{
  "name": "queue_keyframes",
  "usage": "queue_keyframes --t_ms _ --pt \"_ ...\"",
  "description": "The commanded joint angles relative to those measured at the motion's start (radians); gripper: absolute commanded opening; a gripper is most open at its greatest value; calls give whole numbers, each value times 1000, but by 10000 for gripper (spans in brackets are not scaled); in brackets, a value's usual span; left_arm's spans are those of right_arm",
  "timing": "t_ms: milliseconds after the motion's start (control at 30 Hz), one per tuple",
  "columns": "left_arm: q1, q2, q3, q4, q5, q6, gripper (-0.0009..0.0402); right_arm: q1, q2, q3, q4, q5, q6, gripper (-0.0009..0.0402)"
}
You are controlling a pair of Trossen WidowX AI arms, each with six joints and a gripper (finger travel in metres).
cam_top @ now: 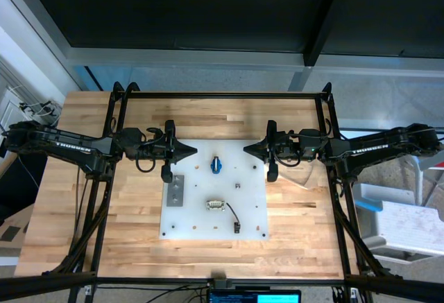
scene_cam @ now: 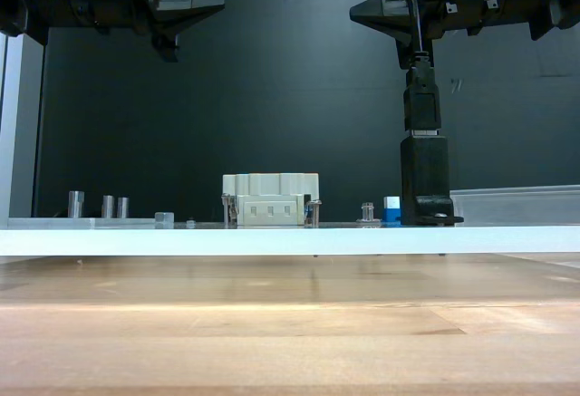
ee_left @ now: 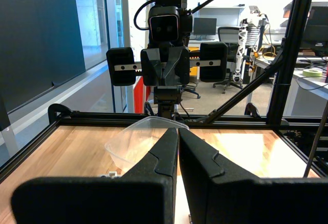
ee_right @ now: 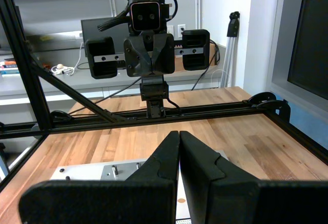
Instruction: Remove the USB connector from the USB hub and place in the container
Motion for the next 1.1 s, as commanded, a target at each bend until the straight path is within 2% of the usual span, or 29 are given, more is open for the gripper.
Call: queue_keyframes --t_ms 33,500,733,867,933,1100 --pt "0 0 0 0 0 0 1 2 0 0 33 -78 1 0" --pt "0 0 0 0 0 0 1 3 0 8 14 -78 20 0" --pt "1 0 0 0 0 0 1 10 2 126 -266 -78 95 0" --pt "0 0 0 0 0 0 1 22 3 213 -462 -76 105 0" --pt "1 0 0 0 0 0 1 32 3 252 -552 -61 110 0" --pt "0 0 0 0 0 0 1 88 3 343 -753 26 122 0"
